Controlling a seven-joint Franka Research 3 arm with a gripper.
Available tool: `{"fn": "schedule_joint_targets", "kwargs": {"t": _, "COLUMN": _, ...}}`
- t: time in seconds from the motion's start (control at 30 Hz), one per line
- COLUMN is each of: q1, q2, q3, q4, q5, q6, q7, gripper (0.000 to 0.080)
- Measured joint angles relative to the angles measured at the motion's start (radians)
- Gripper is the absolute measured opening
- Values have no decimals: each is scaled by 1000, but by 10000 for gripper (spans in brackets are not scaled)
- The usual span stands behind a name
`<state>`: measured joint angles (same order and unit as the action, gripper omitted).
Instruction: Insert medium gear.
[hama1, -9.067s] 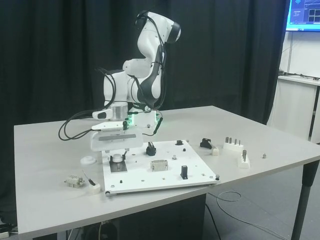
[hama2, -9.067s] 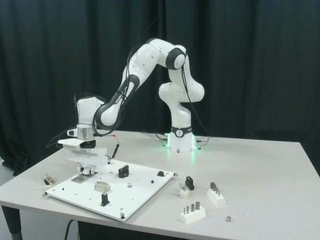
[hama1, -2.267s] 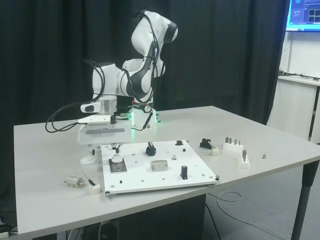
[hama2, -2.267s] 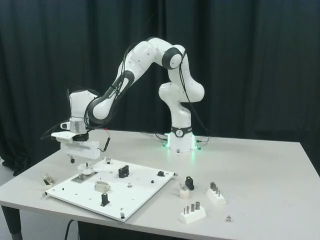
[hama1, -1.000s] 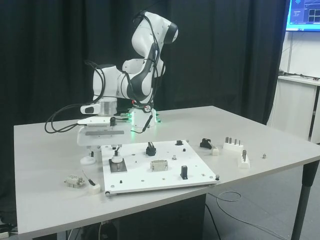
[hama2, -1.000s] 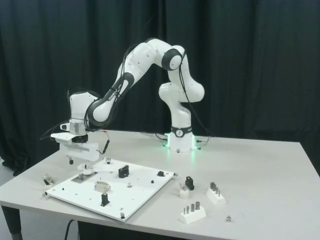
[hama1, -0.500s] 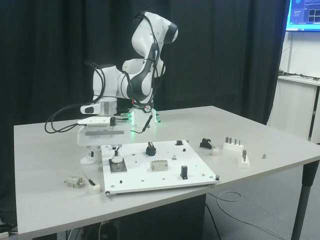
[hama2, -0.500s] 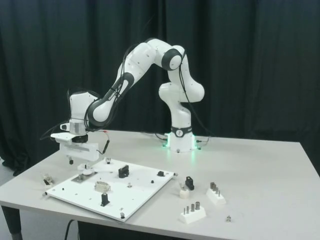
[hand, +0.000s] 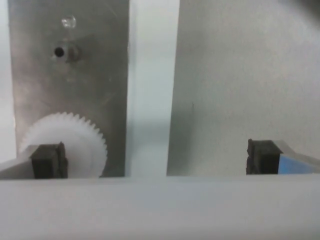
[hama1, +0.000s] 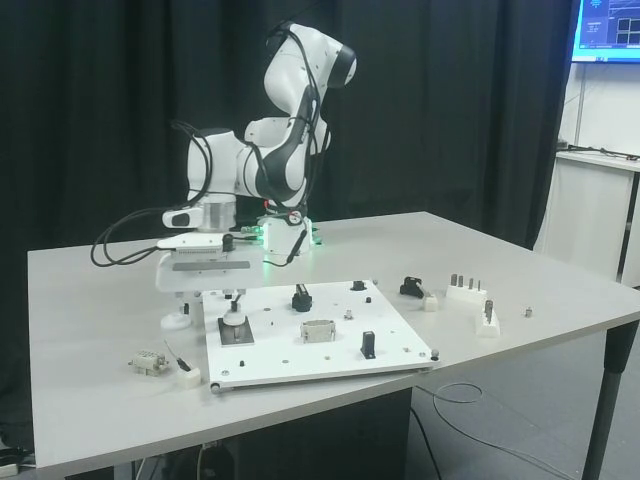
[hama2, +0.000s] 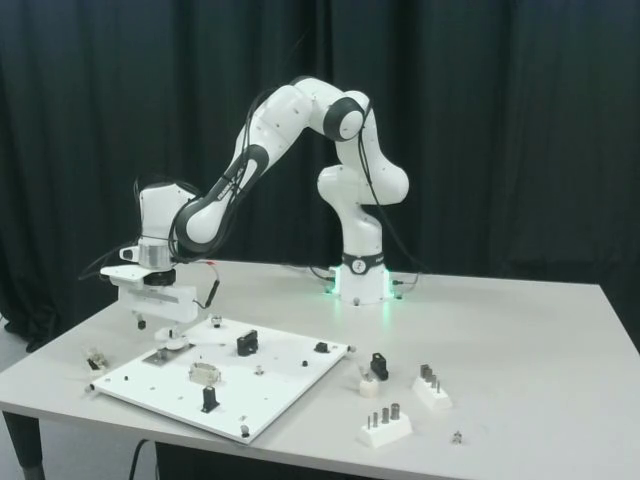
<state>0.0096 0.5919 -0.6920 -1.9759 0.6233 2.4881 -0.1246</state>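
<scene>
Shifted off the white toothed plastic gear (hand: 75, 142), the white two-finger gripper (hand: 155, 157) is now hung over the white board's edge (hand: 150, 90). Jaws are spread wide, nothing pinched. Gear is seated on the grey metal plate (hand: 95, 65), a small peg (hand: 65, 51) seen at 12 o'clock from it.

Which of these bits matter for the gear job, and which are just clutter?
Job:
gear
metal plate
white board
gripper, open

Lying about:
pin blocks
black clips
connector
</scene>
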Motion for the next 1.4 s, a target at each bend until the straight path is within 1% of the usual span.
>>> {"fn": "schedule_joint_targets", "kwargs": {"t": 0.27, "q1": 3, "q2": -2, "q3": 3, "q4": 7, "q5": 0, "q6": -8, "q7": 0, "gripper": 800}}
{"fn": "schedule_joint_targets", "kwargs": {"t": 0.57, "q1": 4, "q2": -5, "q3": 9, "q4": 15, "q5": 0, "q6": -46, "q7": 15, "gripper": 800}}
{"fn": "schedule_joint_targets", "kwargs": {"t": 0.73, "q1": 4, "q2": -6, "q3": 17, "q4": 15, "q5": 0, "q6": -57, "q7": 29, "gripper": 800}}
{"fn": "schedule_joint_targets", "kwargs": {"t": 1.4, "q1": 4, "q2": -5, "q3": 37, "q4": 9, "q5": 0, "q6": -61, "q7": 52, "gripper": 800}}
